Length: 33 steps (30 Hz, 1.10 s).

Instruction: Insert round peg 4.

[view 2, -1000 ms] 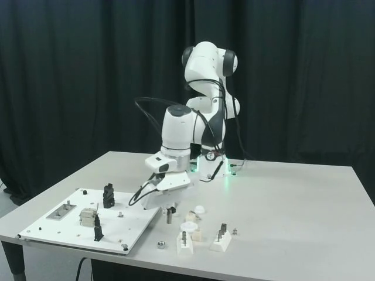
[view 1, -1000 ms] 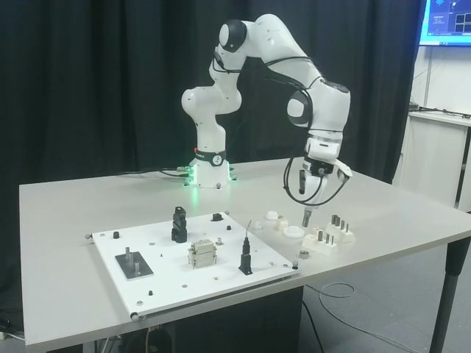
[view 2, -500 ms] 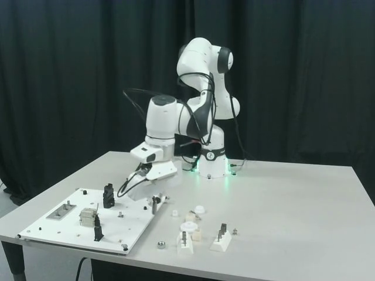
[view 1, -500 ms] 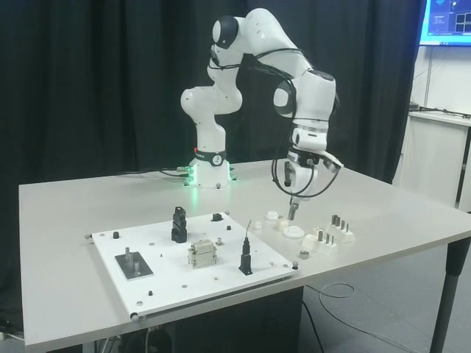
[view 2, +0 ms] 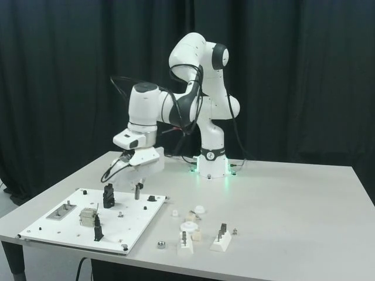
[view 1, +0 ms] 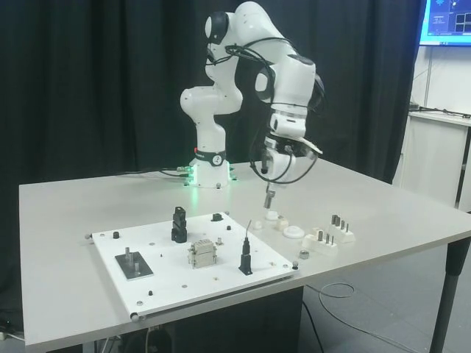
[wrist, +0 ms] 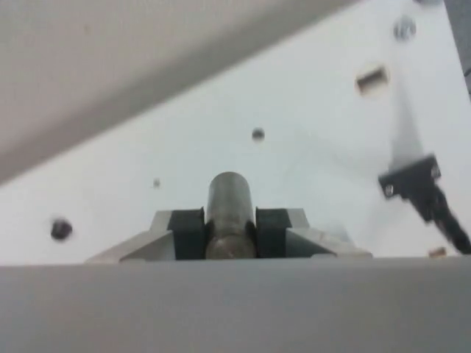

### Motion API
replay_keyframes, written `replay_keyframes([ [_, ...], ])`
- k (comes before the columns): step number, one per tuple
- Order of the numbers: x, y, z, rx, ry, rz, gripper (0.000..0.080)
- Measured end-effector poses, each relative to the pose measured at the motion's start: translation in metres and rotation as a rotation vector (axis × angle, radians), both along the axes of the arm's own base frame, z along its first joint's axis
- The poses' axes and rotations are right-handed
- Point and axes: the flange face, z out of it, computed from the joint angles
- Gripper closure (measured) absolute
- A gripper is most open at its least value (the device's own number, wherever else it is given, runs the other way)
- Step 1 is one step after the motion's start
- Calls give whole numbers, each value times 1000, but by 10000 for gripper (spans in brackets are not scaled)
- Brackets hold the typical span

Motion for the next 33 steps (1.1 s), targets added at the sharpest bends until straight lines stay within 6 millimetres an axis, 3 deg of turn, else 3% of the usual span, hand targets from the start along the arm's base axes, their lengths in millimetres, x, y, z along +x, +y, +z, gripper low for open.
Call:
replay_keyframes([
  [23,-35,-108,42,-18,25,87,660],
  [33,-54,-153,51,5,11,109,660],
])
